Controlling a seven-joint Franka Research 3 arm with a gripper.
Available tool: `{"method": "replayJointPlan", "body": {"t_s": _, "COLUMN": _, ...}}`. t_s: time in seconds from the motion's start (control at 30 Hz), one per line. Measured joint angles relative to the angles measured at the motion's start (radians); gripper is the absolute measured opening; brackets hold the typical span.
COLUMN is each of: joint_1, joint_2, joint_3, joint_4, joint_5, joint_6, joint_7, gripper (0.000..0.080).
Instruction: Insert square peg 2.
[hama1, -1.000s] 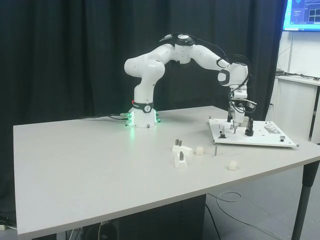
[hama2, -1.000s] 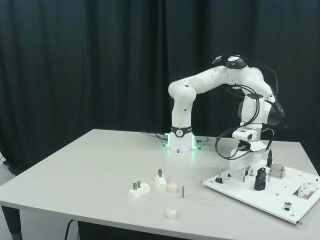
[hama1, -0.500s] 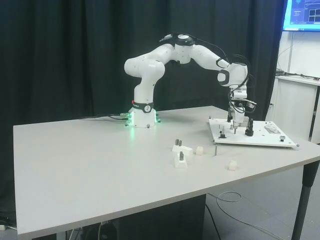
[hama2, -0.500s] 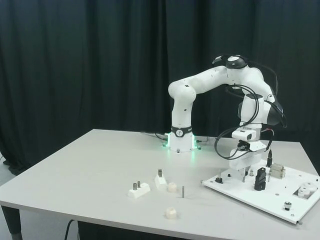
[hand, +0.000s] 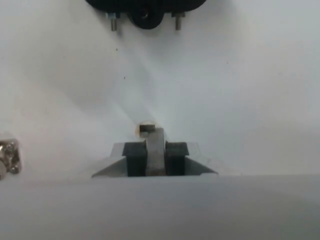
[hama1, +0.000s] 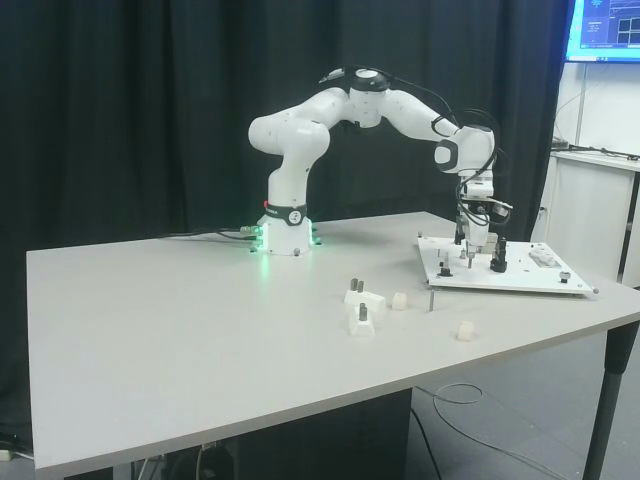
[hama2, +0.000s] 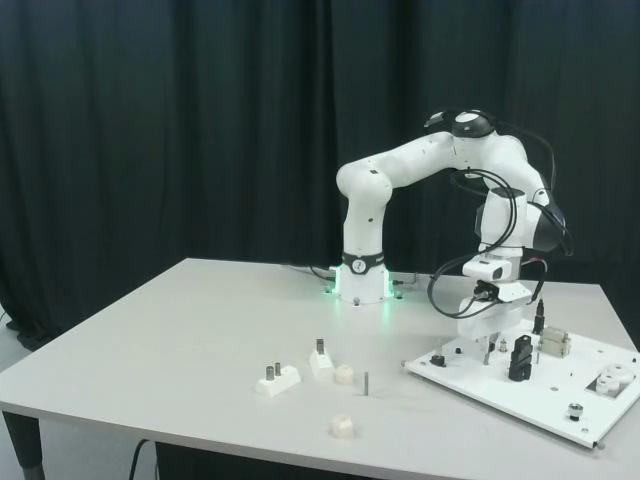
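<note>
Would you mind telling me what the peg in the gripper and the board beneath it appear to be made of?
The peg, held in the gripper, looks like bare grey metal with a dull sheen and square edges. The board looks like white plastic or painted sheet, smooth and matte; which of the two cannot be told.

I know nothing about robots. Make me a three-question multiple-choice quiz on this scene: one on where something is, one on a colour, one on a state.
1. Where is the gripper?
A. Over the white board
B. Over the small blocks
C. Beside the arm's base

2. What colour glows at the arm's base?
A. White
B. Green
C. Black

3. What are the fingers doing?
A. Spread open, holding nothing
C. Closed on a grey peg
B. Closed on a white block

Answers:
1 A: it hangs above the white board.
2 B: green light shows at the foot.
3 C: the wrist view shows the grey peg between them.
</note>
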Motion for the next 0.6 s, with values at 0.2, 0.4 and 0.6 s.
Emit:
{"method": "replayJointPlan", "body": {"t_s": 0.2, "joint_1": 0.004, "joint_2": 0.000, "joint_3": 0.003, "joint_4": 0.000, "joint_5": 0.000, "joint_6": 0.008, "joint_7": -0.002, "gripper": 0.0075}}
{"method": "replayJointPlan", "body": {"t_s": 0.4, "joint_1": 0.008, "joint_2": 0.000, "joint_3": 0.003, "joint_4": 0.000, "joint_5": 0.000, "joint_6": 0.010, "joint_7": -0.005, "gripper": 0.0075}}
{"method": "replayJointPlan", "body": {"t_s": 0.6, "joint_1": 0.012, "joint_2": -0.001, "joint_3": 0.005, "joint_4": 0.000, "joint_5": -0.001, "joint_6": 0.011, "joint_7": -0.005, "gripper": 0.0075}}
